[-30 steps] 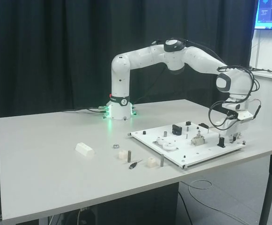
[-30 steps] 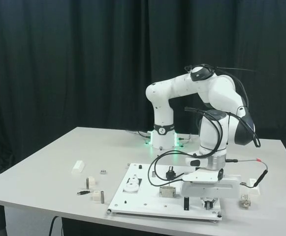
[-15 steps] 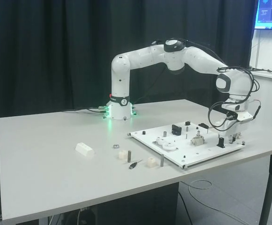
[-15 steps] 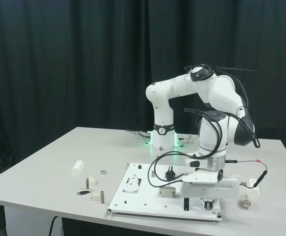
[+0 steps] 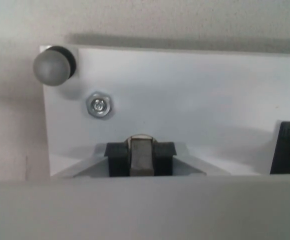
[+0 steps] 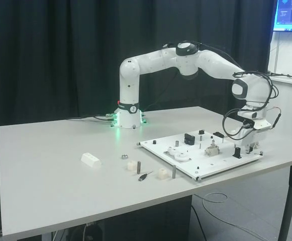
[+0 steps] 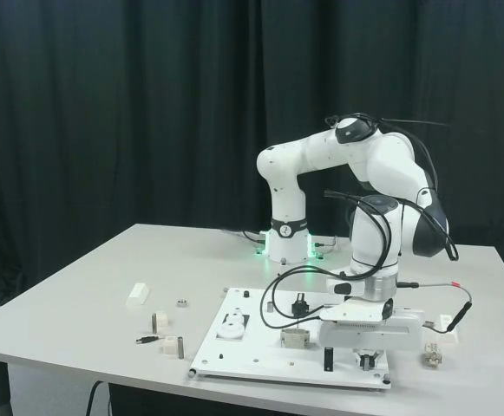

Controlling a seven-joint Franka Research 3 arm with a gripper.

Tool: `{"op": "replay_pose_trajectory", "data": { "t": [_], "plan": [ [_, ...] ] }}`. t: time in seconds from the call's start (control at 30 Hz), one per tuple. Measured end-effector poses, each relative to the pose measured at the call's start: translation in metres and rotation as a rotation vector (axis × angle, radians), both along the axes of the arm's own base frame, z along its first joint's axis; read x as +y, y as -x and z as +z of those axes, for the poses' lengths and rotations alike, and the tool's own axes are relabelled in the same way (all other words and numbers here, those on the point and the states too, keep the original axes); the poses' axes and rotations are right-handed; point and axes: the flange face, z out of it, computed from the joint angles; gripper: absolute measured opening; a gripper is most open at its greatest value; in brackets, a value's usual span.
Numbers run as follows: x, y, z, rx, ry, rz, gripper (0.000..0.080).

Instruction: Remove square peg 4.

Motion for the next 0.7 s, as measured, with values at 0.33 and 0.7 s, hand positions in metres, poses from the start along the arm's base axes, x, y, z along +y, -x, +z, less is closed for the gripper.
{"op": "replay_pose_trajectory", "data": {
  "t": [0.33,0.7],
  "plan": [
    [0.0,-0.0001,0.0,-0.001,0.0,-0.019,0.0098],
    [-0.0001,-0.0007,0.0034,-0.003,-0.006,-0.048,0.0098]
  ]
}}
